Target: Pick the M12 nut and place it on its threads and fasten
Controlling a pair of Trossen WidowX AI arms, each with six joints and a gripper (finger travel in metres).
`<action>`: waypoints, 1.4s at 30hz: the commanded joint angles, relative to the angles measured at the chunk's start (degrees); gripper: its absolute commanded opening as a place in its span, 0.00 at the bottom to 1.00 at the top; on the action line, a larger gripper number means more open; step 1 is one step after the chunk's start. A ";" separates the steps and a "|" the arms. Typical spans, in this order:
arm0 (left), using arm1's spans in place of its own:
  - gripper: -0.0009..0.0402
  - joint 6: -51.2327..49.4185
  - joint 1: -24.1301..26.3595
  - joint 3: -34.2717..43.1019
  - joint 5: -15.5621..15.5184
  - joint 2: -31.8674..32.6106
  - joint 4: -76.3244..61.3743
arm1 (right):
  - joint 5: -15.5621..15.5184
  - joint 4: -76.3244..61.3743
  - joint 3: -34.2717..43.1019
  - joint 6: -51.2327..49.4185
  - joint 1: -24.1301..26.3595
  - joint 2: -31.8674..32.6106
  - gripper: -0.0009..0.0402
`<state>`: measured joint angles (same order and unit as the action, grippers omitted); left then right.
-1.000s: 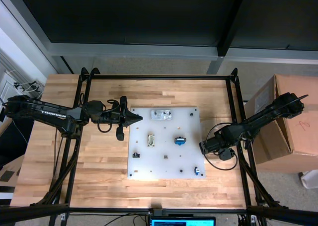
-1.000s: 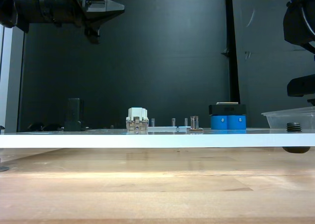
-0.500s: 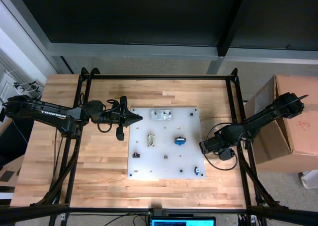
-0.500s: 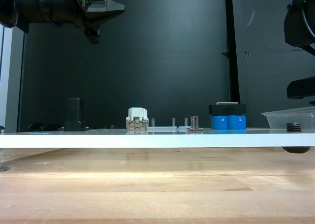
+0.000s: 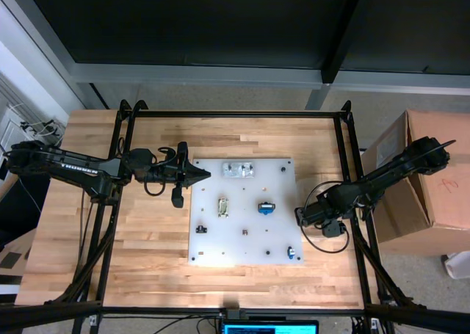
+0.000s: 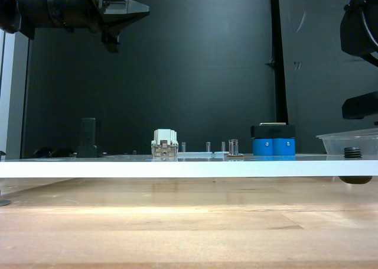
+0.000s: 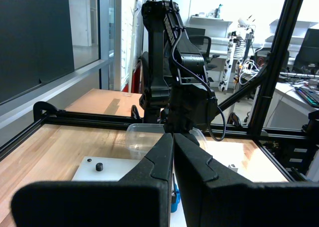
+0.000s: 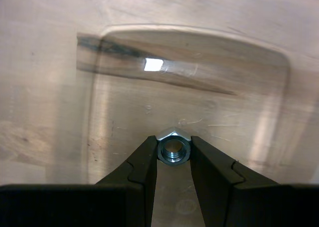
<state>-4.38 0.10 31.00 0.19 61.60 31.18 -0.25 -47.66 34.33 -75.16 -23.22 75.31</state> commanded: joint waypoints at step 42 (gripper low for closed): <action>0.02 0.00 -0.02 0.00 0.02 0.00 0.00 | 2.23 -15.96 56.26 28.70 -4.96 37.09 0.07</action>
<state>-4.38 0.10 31.00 0.19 61.60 31.18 1.98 -63.61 89.52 -47.33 -28.14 111.26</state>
